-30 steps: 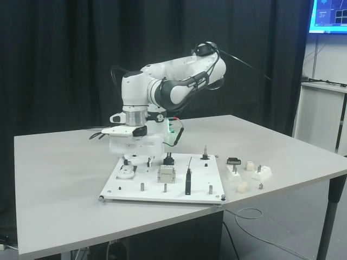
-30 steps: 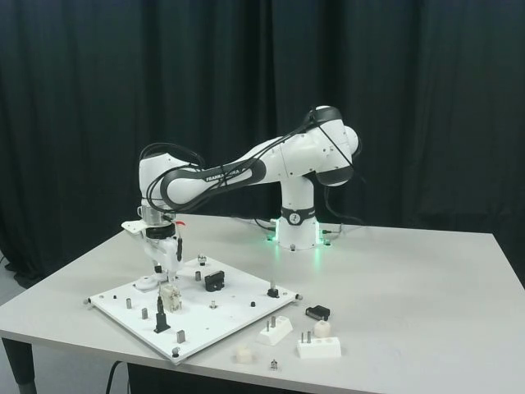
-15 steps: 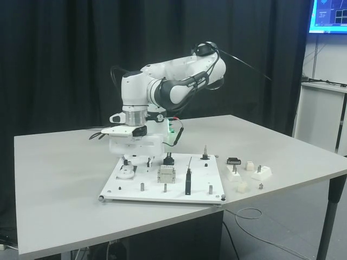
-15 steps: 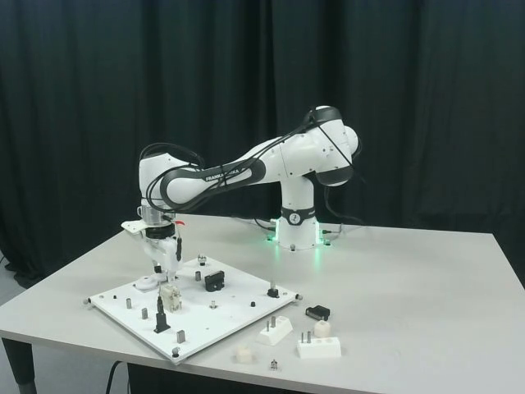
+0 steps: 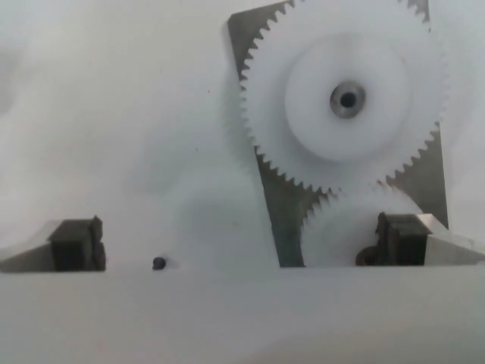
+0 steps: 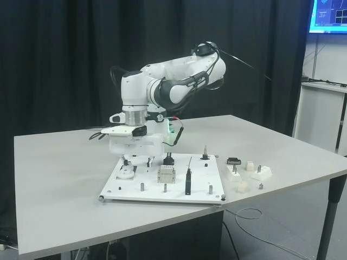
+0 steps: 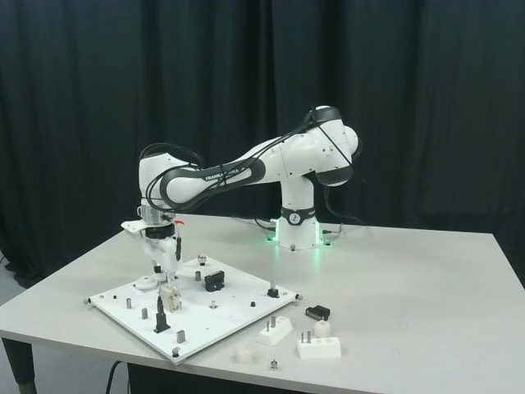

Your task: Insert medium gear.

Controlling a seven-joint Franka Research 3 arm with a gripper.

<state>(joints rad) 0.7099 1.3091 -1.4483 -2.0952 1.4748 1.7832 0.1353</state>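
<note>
A: Setting: a robotics lab. Black curtains (image 7: 98,98) enclose the cell on all sides.
B: Agreed. White arm (image 7: 246,168) is bolted to a grey table (image 7: 410,279), with a white assembly board (image 6: 162,187) of pegs and fixtures.
A: A monitor (image 6: 329,16) hangs in the corner beside a white cabinet (image 6: 320,114).

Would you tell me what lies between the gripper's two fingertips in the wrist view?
Bare white board for most of the gap; a smaller gear, meshed with the large gear, sits against one fingertip.
</note>
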